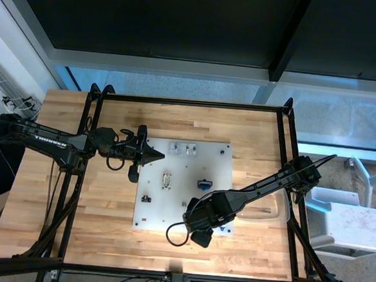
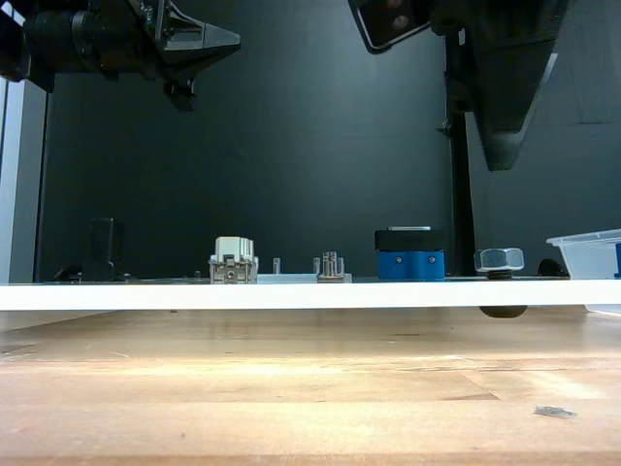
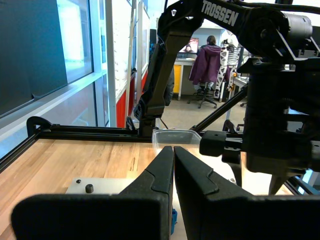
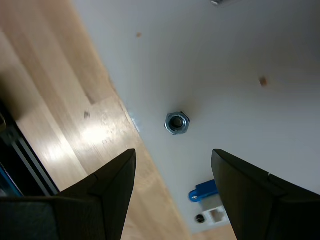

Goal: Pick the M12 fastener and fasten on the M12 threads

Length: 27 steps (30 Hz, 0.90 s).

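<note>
Your right gripper (image 4: 173, 155) hangs, jaws spread wide, over the nut (image 4: 177, 123) on its stud (image 2: 499, 276) by the board's (image 1: 170, 211) near right edge, left gripper (image 3: 173, 150) pinched closed over its left edge; a bump may tip the nut.

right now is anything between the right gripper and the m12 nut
Nothing visible. The right gripper hangs open straight above the M12 nut, which sits on its stud on the white board, with only open air between. The left gripper is shut, far off over the board's left edge.
</note>
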Motion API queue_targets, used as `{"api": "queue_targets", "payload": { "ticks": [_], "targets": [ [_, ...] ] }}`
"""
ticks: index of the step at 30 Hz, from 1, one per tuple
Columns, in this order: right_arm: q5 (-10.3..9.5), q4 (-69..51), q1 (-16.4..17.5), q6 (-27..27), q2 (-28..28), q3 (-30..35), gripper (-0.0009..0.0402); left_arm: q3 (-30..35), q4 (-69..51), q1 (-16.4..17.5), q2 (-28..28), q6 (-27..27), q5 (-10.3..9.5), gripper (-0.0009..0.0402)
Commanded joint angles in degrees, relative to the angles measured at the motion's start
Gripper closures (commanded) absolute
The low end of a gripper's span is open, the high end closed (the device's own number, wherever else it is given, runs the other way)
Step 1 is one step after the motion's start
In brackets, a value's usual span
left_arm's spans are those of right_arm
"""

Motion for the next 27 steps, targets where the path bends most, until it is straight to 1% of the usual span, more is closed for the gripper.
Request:
{"api": "queue_targets", "payload": {
  "ticks": [1, 6, 7, 8, 14, 20, 25, 27],
  "targets": [
    [-0.07, 0.98, -0.04, -9.01, 0.02, 0.00, 0.0183, 0.00, 0.00, 0.02, 0.00, 0.00, 0.02, 0.0393],
    [-0.04, 1.44, 0.24, -32.48, 0.42, -0.02, 0.0186, 0.00, 0.00, 0.00, 0.00, 0.00, 0.02, 0.0393],
    [-0.07, 1.55, 0.26, -36.13, 0.59, -0.02, 0.0187, 0.00, 0.02, 0.02, 0.00, 0.00, 0.02, 0.0393],
    [-0.11, 1.70, 0.28, -37.99, 0.72, 0.00, 0.0189, 0.00, 0.02, 0.02, 0.00, 0.00, 0.02, 0.0393],
    [-0.07, 2.10, 0.28, -42.73, 0.72, 0.00, 0.0197, 0.00, 0.00, 0.00, 0.00, -0.02, 0.02, 0.0393],
    [0.04, 2.12, 0.24, -42.91, 0.72, 0.00, 0.0197, 0.00, 0.02, 0.02, 0.00, 0.00, 0.02, 0.0393],
    [0.09, 2.36, 0.24, -46.86, 1.05, -0.02, 0.0196, 0.00, 0.00, 0.02, 0.00, 0.00, 0.02, 0.0393],
    [0.09, 2.69, 0.26, -47.30, 1.38, -0.02, 0.0196, 0.00, 0.02, 0.02, 0.00, 0.00, 0.02, 0.0393]
  ]
}}
